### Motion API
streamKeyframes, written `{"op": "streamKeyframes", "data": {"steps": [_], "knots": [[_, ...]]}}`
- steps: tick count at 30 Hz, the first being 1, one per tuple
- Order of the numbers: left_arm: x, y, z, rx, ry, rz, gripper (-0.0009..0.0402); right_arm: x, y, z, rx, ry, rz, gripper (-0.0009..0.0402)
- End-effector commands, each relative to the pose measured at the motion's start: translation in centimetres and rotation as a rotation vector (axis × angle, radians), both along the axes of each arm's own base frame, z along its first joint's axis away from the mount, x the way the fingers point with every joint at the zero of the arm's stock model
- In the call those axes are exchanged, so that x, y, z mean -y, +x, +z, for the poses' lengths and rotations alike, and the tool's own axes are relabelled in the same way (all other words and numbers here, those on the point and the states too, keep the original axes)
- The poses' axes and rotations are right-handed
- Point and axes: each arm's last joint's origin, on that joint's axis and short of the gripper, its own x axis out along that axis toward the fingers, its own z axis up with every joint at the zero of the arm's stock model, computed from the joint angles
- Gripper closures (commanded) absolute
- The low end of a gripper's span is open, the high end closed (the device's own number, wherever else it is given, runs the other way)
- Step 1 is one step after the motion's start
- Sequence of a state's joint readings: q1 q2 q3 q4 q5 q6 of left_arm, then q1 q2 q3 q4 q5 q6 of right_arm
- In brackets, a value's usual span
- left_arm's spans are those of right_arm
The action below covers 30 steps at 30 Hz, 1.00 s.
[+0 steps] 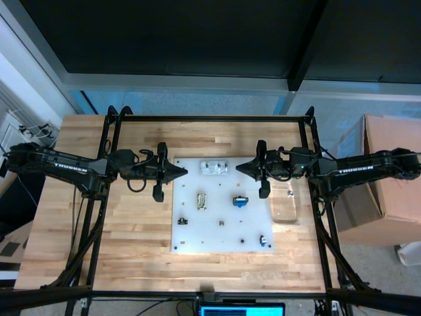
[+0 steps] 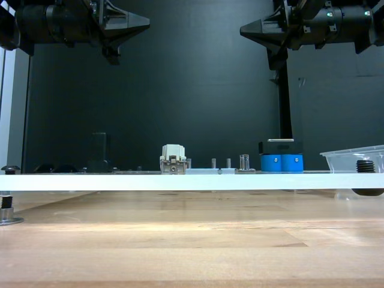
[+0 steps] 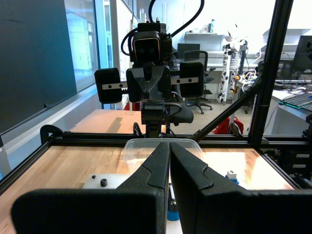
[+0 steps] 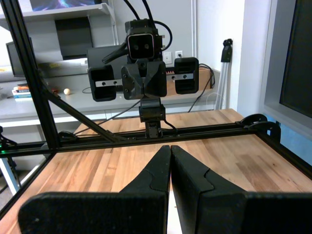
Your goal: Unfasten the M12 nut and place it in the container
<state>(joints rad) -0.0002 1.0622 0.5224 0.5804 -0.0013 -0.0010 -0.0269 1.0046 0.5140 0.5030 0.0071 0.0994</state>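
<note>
We see the left hand (image 1: 185,171) held high over the board's (image 1: 197,227) far left edge, pointing inward. Its fingers (image 3: 155,165) are pressed together with nothing between them. The right hand (image 1: 237,166) faces it from the other side at the same height, above the board's far right part. Its fingers (image 4: 157,168) also lie flat against each other and hold nothing. In the low view both hands hang well above everything on the board.

The stud (image 2: 365,166) stands near the board's near right edge. We make out its black ribs bare up to the top, so the nut is off it. In the high view the tray (image 1: 284,212) sits on the bench (image 1: 118,237) just beside the board's right edge, and a small speck lies in its far part. We take that for the nut (image 1: 290,193), lying free, though it is too small for us to be sure.
</note>
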Motion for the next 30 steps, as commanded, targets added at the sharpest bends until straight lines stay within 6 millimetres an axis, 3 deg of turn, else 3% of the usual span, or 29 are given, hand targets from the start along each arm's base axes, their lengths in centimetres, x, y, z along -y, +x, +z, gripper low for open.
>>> {"op": "streamKeyframes", "data": {"steps": [1, 30], "knots": [[-0.01, 0.00, 0.01, 0.000, 0.000, 0.000, 0.0393, -0.03, 0.03, 0.10, 0.002, -0.002, 0.002, 0.0393], [-0.01, 0.00, 0.01, 0.000, 0.000, 0.000, 0.0393, -0.07, 0.04, -0.21, -0.036, -0.001, 0.003, 0.0393]]}}
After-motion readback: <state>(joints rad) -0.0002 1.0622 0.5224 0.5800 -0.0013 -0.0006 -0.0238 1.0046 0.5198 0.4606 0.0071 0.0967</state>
